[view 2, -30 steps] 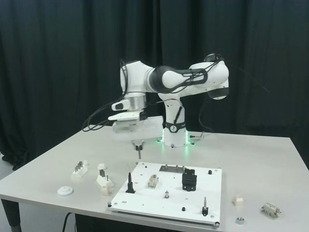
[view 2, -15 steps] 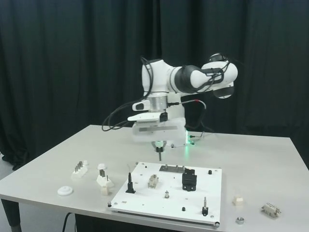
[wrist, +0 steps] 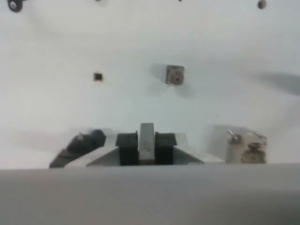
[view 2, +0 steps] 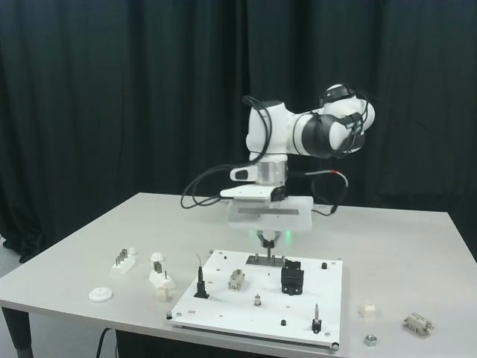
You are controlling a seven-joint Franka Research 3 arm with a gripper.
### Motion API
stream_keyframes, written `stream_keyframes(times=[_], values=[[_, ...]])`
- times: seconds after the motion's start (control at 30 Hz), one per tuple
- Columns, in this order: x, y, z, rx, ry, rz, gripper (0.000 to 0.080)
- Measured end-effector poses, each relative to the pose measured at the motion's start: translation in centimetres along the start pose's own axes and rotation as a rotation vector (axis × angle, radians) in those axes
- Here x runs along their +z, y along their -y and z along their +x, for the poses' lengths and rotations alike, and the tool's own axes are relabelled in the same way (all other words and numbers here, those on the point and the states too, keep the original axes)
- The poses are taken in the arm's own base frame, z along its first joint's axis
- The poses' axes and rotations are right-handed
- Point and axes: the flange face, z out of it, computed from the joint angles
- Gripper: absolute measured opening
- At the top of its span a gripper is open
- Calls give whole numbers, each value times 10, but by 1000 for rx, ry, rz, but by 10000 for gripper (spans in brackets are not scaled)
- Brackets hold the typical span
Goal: Insert square peg 2.
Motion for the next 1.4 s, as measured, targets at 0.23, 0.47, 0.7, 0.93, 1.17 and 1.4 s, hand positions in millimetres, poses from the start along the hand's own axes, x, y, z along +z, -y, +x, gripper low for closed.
stream_keyframes(times=[0.23, 0.47, 0.7, 0.93, 1.17, 1.4], values=[[18, 19, -8, 27, -19, -18, 72], [34, 28, -12, 61, -39, -30, 72], [53, 32, -12, 76, -47, -32, 72], [70, 35, -9, 83, -34, -37, 72], [80, 38, -5, 98, -16, -39, 72], [83, 41, -5, 106, 6, -43, 72]])
